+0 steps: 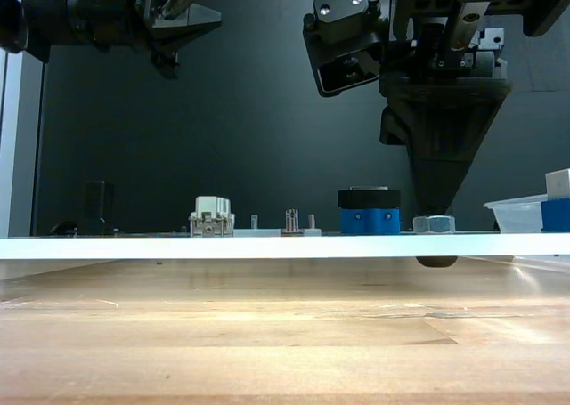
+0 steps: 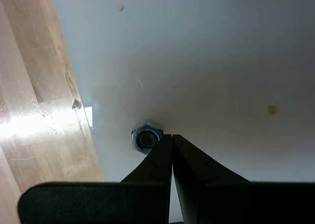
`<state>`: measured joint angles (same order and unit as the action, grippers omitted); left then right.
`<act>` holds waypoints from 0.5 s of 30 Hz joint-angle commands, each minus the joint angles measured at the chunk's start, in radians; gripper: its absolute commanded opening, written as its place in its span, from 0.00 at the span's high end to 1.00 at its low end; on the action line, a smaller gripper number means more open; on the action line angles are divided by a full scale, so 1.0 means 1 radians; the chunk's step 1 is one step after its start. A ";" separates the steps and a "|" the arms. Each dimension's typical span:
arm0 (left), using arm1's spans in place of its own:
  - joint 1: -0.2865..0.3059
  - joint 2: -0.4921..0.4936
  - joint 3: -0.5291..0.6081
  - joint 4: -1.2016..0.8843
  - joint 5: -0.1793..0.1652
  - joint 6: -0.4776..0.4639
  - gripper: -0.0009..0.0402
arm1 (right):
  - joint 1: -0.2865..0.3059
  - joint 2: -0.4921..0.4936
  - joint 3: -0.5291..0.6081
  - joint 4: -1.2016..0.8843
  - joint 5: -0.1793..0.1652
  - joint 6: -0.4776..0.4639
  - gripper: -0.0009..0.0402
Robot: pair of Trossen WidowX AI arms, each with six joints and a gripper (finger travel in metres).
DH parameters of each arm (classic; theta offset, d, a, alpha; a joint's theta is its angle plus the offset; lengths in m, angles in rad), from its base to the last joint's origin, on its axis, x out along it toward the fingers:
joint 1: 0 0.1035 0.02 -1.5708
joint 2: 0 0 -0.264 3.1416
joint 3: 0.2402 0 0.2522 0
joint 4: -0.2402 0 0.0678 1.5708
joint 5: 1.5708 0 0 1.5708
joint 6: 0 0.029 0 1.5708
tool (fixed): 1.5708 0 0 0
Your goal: Pick the M12 fastener and fasten on the M12 threads
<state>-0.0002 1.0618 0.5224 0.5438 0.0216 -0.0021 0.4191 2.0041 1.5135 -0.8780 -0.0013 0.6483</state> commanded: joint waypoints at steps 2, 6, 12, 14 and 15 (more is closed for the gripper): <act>0.000 0.000 0.000 0.000 0.000 0.000 0.98 | 0.000 -0.001 0.000 0.000 -0.180 -0.005 0.98; 0.000 0.000 0.000 0.000 0.000 0.000 0.98 | 0.002 -0.006 0.000 -0.010 -0.201 -0.002 0.98; 0.000 0.000 0.000 0.000 0.000 0.000 0.98 | 0.005 -0.010 0.000 -0.014 -0.203 -0.001 0.98; 0.000 0.000 0.000 0.000 0.000 0.000 0.98 | 0.008 -0.017 0.000 -0.013 -0.201 -0.001 0.98; 0.000 0.000 0.000 0.001 0.000 0.000 0.98 | 0.010 -0.024 0.000 -0.013 -0.189 -0.002 0.98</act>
<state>-0.0002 1.0618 0.5228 0.5438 0.0216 -0.0017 0.4286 1.9884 1.5127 -0.8917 -0.2050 0.6464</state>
